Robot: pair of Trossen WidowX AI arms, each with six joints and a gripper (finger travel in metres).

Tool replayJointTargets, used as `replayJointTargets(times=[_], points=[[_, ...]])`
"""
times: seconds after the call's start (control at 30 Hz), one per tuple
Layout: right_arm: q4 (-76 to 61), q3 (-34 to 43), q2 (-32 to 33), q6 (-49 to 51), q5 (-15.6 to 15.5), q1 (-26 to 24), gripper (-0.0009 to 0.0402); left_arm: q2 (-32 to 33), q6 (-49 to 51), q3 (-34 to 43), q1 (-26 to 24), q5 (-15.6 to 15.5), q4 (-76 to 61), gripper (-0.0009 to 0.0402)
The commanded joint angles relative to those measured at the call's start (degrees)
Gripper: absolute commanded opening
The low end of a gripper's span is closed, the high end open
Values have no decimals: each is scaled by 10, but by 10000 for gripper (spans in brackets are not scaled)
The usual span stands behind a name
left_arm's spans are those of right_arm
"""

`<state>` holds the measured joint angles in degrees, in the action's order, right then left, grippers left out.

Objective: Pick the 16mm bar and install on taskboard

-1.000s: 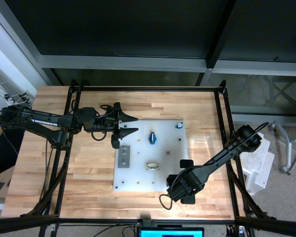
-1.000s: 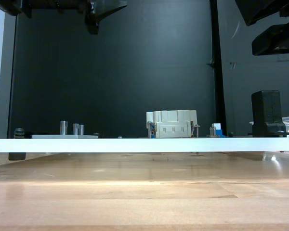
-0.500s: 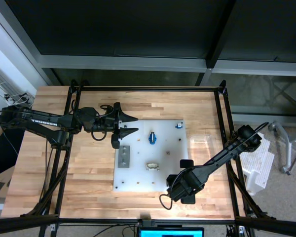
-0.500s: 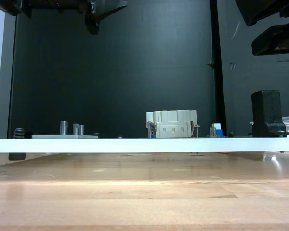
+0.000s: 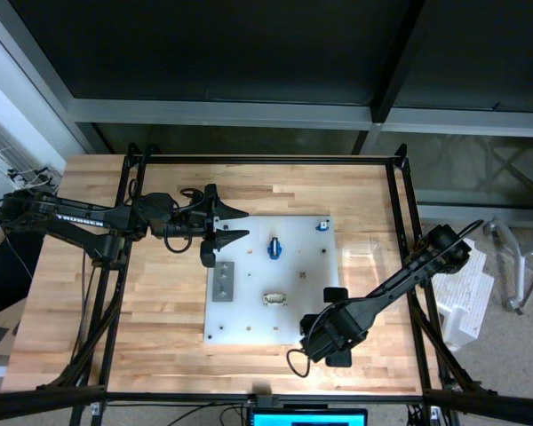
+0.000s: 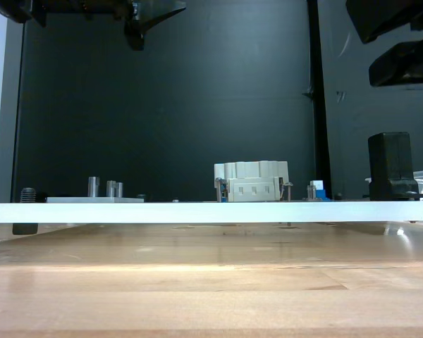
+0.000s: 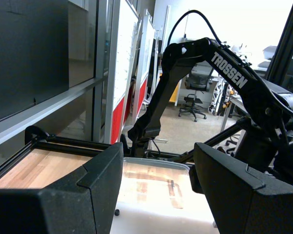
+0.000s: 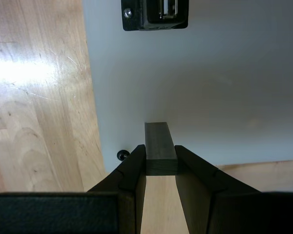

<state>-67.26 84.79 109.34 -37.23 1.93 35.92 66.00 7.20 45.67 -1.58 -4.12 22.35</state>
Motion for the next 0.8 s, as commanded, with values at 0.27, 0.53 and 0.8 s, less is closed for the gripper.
replayJointTargets(times=[0.27, 0.53, 0.8], points=[[7, -4, 0, 2, 0, 0, 55, 0, 0, 0, 0, 0, 0, 198], [46, -38, 0, 2, 0, 0, 55, 0, 0, 0, 0, 0, 0, 198], [58, -52, 0, 2, 0, 0, 58, 0, 0, 0, 0, 0, 0, 198]])
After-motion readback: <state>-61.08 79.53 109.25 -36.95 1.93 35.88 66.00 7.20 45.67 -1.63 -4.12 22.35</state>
